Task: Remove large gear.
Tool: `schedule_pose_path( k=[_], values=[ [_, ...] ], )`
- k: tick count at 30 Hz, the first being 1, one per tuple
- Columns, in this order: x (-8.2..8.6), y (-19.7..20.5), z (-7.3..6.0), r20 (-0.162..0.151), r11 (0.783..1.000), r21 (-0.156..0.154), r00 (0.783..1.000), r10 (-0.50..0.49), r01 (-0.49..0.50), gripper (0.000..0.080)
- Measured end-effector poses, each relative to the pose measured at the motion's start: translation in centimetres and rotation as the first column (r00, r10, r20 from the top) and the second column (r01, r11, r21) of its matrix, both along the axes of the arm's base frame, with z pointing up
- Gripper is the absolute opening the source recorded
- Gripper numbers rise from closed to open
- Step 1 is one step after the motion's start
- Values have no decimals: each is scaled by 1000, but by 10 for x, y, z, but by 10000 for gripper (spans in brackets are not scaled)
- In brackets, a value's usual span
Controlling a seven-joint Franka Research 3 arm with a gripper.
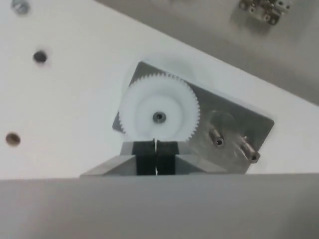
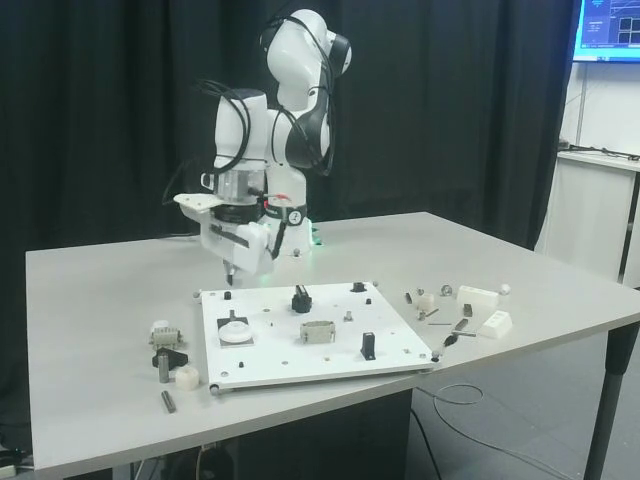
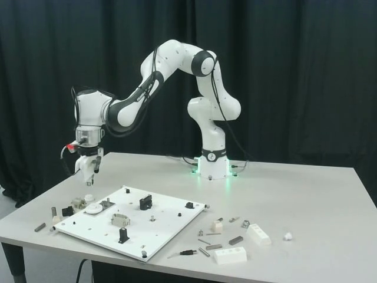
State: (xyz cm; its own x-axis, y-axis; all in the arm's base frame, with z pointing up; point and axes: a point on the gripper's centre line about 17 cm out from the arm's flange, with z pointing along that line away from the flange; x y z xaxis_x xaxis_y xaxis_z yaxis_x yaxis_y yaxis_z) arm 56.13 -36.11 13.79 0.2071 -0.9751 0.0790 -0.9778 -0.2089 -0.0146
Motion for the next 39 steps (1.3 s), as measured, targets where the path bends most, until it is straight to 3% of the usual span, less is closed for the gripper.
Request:
schedule_pose_path(
  k=[5,10,13,17,20,39],
  values=[
    [1,3,6,-9,987,-2,987,159,-159,2],
    [1,5,8,-23,941,1,941,337,-337,0],
    [0,7,8,-37,881,9,880,473,-473,0],
    [-1,9,7,-52,737,18,735,676,-676,0],
    [-1,9,7,-57,668,22,666,744,-744,0],
    [4,18,9,-65,467,34,464,883,-884,0]
  ],
)
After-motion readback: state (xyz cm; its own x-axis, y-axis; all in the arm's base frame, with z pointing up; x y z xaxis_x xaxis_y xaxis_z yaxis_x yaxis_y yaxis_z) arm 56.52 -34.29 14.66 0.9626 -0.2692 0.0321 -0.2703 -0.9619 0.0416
